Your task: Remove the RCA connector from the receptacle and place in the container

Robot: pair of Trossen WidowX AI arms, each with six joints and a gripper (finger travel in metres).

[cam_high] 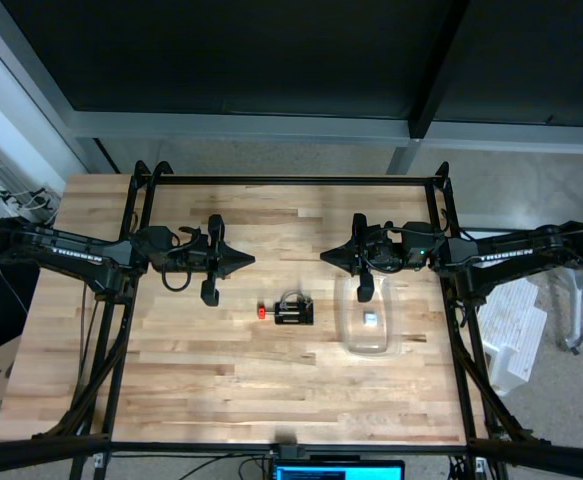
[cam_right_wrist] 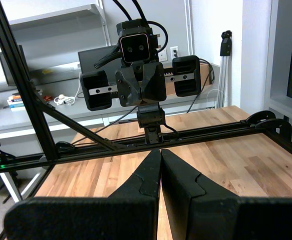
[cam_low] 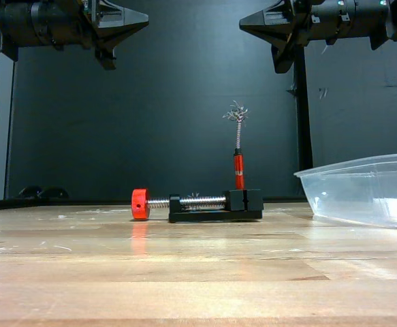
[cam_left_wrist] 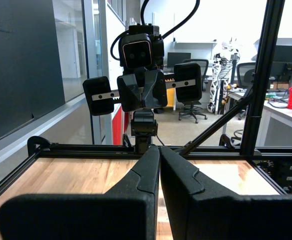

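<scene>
Left pincer (cam_high: 247, 260): closed, its fingers pressed together along their length in the left wrist view, holding nothing. It hangs high above the table (cam_high: 221, 370), left of centre, with its tip pointing inward at the other arm.
Right pincer (cam_high: 325, 256): closed and empty too, the fingers meeting at the tip. It is held at much the same height right of centre, facing the left pincer with a gap between the two tips.
Receptacle (cam_high: 293, 313): a small black block lying flat on the table near the middle, below and between the two pincers. Its red tip (cam_low: 139, 204) points to the left.
RCA connector (cam_low: 239, 170): seated in the receptacle at the end away from the red tip. It stands upright, with a reddish body and a thin silvery coil above that ends in a frayed tuft.
Container (cam_high: 349, 335): a clear shallow tray on the table, just right of the receptacle and apart from it, lying partly under the right pincer.
Small pale cube (cam_high: 370, 319): rests inside the container.
</scene>
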